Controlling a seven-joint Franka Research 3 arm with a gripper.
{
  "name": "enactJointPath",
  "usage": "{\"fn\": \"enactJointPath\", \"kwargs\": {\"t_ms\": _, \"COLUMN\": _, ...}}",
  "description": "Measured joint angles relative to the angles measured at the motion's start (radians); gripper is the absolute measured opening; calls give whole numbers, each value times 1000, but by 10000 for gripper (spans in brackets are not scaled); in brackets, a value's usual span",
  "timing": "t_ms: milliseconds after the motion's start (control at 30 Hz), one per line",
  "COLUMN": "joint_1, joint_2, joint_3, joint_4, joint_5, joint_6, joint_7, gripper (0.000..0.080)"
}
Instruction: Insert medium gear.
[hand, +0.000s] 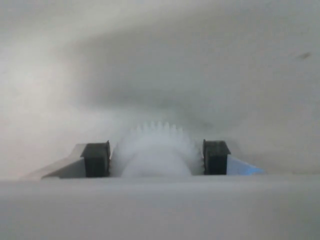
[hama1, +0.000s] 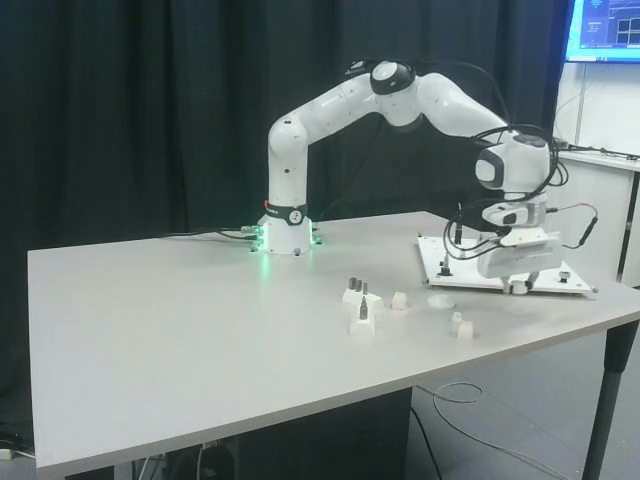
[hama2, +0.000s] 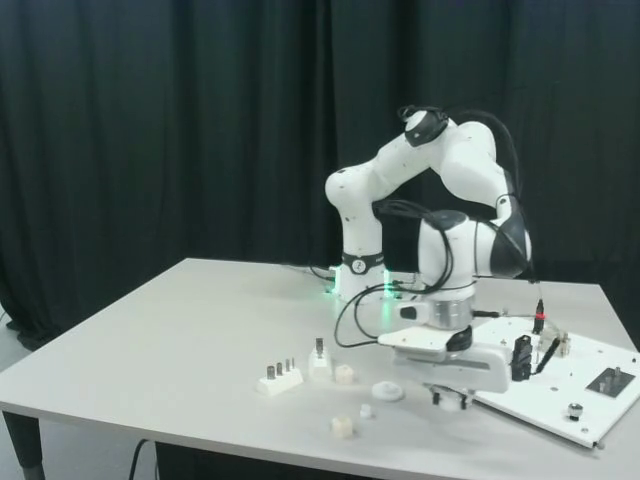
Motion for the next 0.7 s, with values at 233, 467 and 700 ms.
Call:
{"fn": "enactJointPath", "kwargs": {"t_ms": 233, "joint_1": 44, "joint_2": -6, "joint_3": 0, "joint_4": 20, "joint_5": 0, "joint_6": -3, "joint_7": 65, "gripper": 399}}
{"fn": "enactJointPath", "kwargs": {"t_ms": 467, "joint_1": 94, "joint_2": -6, "joint_3": 0, "joint_4": 35, "joint_5": -1, "joint_6": -6, "joint_7": 141, "gripper": 399}}
{"fn": "enactJointPath", "kwargs": {"t_ms": 700, "joint_1": 145, "joint_2": -6, "joint_3": 0, "joint_4": 49, "joint_5": -2, "joint_6": -13, "joint_7": 212, "gripper": 399}}
